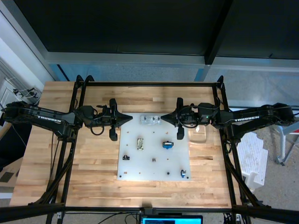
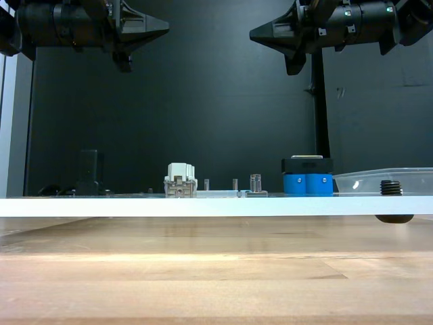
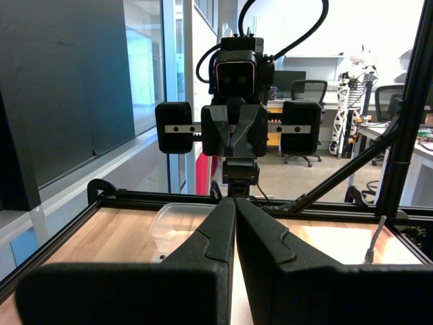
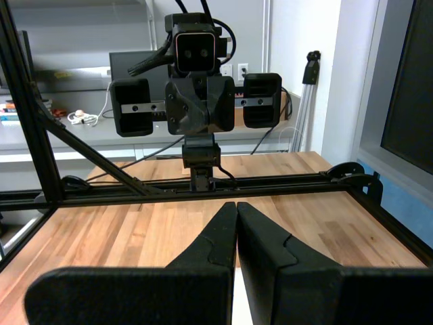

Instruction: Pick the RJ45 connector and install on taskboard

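Observation:
The taskboard (image 1: 140, 165) is a white square panel lying flat mid-table; the low view shows its near edge (image 2: 203, 205). I cannot make out the RJ45 connector in any view. My left gripper (image 1: 131, 119) hangs high above the board's far left corner, shut and empty, its tip (image 2: 167, 28) pointing right. Facing it from above the far right part of the board is my right gripper (image 1: 161, 117), also shut with nothing in it, tip (image 2: 252, 32) pointing left. Each wrist view shows its own closed fingers (image 3: 223, 230) (image 4: 226, 230) and the other arm straight ahead.
A clear plastic tray (image 1: 198, 135) (image 2: 385, 179) sits just off the board's right edge. On the board stand a blue block (image 1: 167, 144) (image 2: 308, 179), a grey-white housing (image 1: 139, 143) (image 2: 180, 181) and silver fittings (image 1: 151, 120). A black frame (image 1: 149, 84) rings the table.

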Robot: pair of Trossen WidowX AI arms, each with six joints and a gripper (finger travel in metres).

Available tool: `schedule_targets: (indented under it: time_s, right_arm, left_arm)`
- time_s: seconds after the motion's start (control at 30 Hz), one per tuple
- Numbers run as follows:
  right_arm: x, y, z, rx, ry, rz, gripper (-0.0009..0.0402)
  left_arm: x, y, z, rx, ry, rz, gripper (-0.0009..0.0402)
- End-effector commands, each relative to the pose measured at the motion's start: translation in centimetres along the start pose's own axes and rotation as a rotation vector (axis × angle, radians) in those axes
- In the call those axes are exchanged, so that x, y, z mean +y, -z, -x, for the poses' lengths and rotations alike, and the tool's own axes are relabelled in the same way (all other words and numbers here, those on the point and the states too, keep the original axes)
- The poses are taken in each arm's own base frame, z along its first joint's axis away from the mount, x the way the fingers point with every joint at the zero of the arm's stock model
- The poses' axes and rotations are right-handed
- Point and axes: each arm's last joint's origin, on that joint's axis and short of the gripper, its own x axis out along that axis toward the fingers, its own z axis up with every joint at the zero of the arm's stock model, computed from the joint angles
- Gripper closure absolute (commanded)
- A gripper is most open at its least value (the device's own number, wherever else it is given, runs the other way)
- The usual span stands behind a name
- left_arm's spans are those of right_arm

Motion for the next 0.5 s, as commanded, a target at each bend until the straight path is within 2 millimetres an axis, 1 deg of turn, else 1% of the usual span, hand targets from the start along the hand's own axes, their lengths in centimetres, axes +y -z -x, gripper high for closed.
schedule_targets:
  time_s: [0.03,0.27,0.5]
  right_arm:
    - [0.11,-0.3,0.15,-0.018,-0.003,0.0,0.0393]
    - [0.41,-0.92,0.38,-0.045,-0.015,-0.002,0.0393]
    - [0.46,-0.92,0.38,-0.044,-0.016,-0.001,0.0393]
  left_arm:
    - [0.0,-0.01,0.0,0.0,0.0,0.0,0.0393]
    - [0.0,0.0,-0.01,0.0,0.0,0.0,0.0393]
    - [0.0,-0.01,0.0,0.0,0.0,0.0,0.0393]
